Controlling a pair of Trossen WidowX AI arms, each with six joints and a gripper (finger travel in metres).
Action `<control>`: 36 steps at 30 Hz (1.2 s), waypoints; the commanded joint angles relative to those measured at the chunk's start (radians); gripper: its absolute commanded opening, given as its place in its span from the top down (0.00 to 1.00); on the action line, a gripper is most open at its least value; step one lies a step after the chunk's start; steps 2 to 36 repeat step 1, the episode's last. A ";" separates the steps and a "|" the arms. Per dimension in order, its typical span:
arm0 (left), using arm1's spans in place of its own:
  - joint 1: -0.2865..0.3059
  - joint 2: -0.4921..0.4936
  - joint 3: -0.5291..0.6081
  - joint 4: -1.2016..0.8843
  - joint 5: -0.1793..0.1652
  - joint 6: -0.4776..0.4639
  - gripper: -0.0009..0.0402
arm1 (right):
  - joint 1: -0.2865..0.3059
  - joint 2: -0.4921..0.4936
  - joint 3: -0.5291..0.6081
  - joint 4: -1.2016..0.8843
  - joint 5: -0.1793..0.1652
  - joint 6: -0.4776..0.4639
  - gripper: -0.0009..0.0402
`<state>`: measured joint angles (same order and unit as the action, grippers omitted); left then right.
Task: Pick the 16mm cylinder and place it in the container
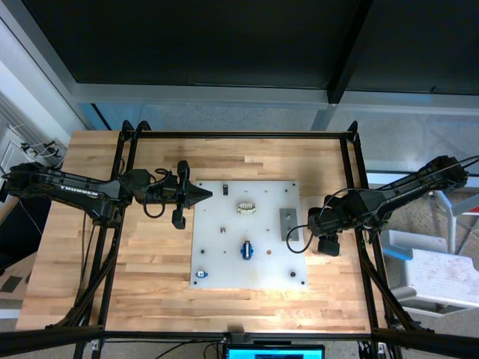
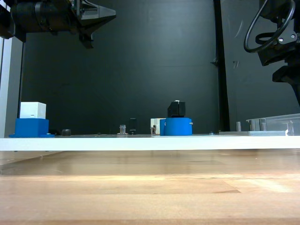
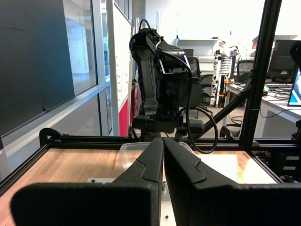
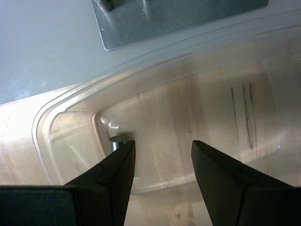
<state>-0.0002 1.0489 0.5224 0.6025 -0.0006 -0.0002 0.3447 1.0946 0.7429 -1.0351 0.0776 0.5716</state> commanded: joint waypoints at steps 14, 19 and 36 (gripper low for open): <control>0.000 0.000 0.000 0.000 0.000 0.000 0.98 | 0.000 0.000 0.000 0.000 0.000 0.000 0.58; 0.000 0.000 0.000 0.000 0.000 0.000 0.98 | 0.000 0.000 0.000 0.000 0.000 0.000 0.58; 0.000 0.000 0.000 0.000 0.000 0.000 0.98 | 0.000 0.000 0.000 0.000 0.000 0.000 0.58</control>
